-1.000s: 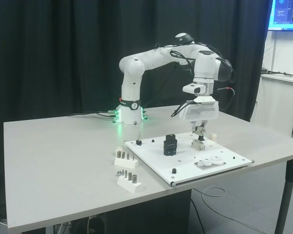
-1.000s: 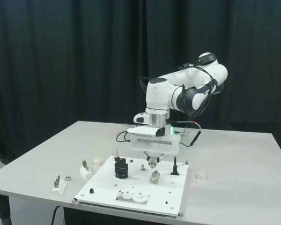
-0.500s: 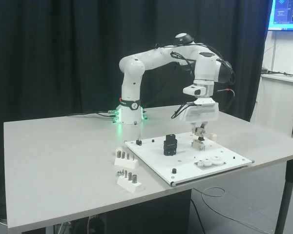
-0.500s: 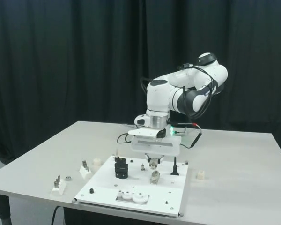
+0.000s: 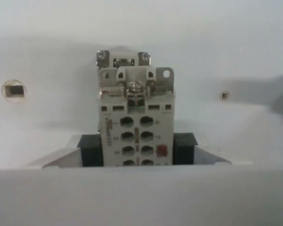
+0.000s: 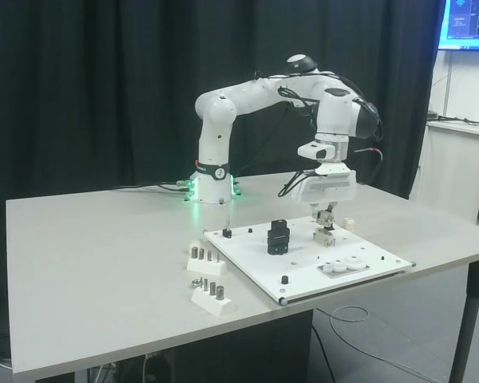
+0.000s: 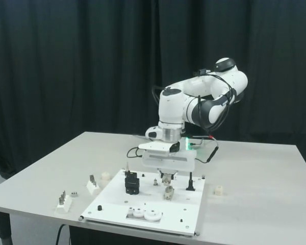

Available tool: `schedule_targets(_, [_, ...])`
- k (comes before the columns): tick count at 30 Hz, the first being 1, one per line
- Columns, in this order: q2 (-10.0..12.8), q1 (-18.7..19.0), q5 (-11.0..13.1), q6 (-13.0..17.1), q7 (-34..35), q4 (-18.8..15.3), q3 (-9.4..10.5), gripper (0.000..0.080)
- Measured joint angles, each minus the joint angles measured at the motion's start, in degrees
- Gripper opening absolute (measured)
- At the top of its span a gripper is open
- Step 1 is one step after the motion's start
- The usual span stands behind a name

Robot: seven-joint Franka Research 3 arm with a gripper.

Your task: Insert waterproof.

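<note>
My fingers (image 5: 91,150) are clamped on the sides of the waterproof connector (image 5: 136,133), which I hold above its socket (image 7: 168,193) on the white board (image 7: 188,220). Near it on the board stand a black block (image 7: 131,184), a black peg (image 7: 190,182) and white gears (image 7: 144,214). Off the board, white peg holders (image 6: 207,279) and a small white part (image 7: 219,190) rest on the grey table (image 6: 88,263). Black curtains (image 7: 66,66) hang behind.

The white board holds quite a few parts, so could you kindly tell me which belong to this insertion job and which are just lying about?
In the job:
tool
connector between the fingers
mating socket on the white board

Lying about:
black block
white gears
two peg holders
small white part on the table
</note>
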Motion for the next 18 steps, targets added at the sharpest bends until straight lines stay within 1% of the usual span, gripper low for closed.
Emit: schedule_targets(18, [0.01, -1.74, 0.0, 0.02, -1.83, 2.02, 1.35, 0.031])
